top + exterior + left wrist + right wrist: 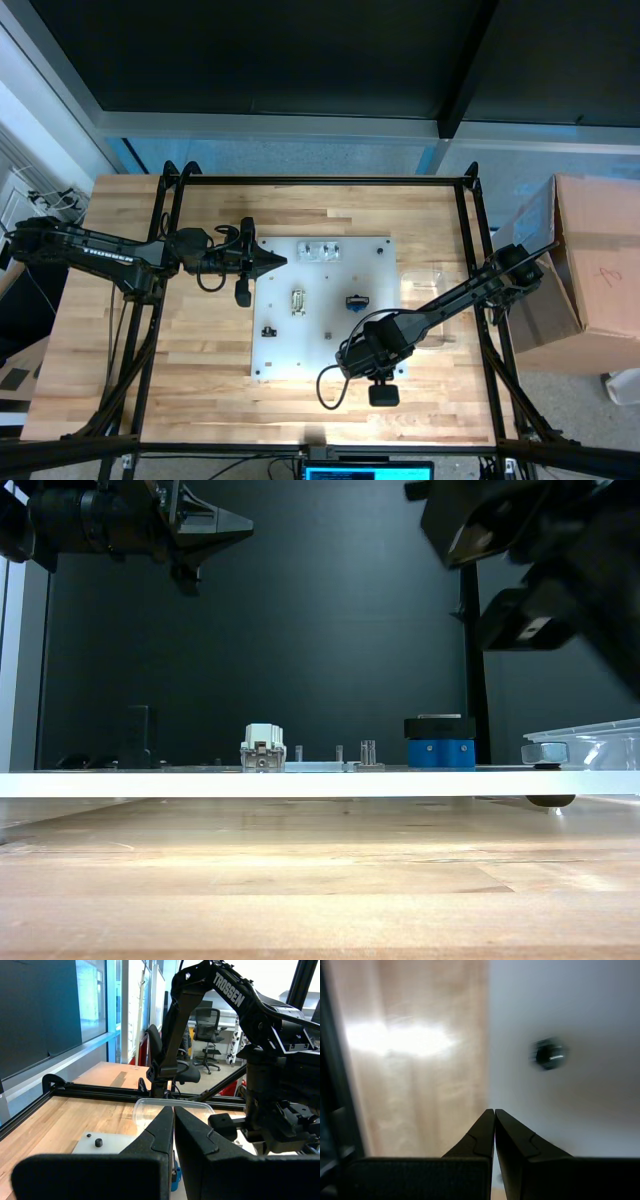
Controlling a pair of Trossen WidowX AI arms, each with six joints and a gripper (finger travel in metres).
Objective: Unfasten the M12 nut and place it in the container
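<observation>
The small silver nut (545, 752) sits on its short black stud at the near right of the white board (300, 340), in front of the clear container (600, 730). From above, the right wrist view shows the nut (549, 1054) as a silver ring with a dark centre, apart from the fingertips. My right gripper (494, 1112) is shut with nothing between its fingers and hangs over the board's near right part (362, 362). No nut shows inside the container (428, 290). My left gripper (283, 262) is shut and empty, raised over the board's far left (245, 522).
A blue block (356, 301) and a white connector (298, 302) stand mid-board. Black frame rails (320, 181) run round the wooden table. A cardboard box (590, 270) stands off the table's right side.
</observation>
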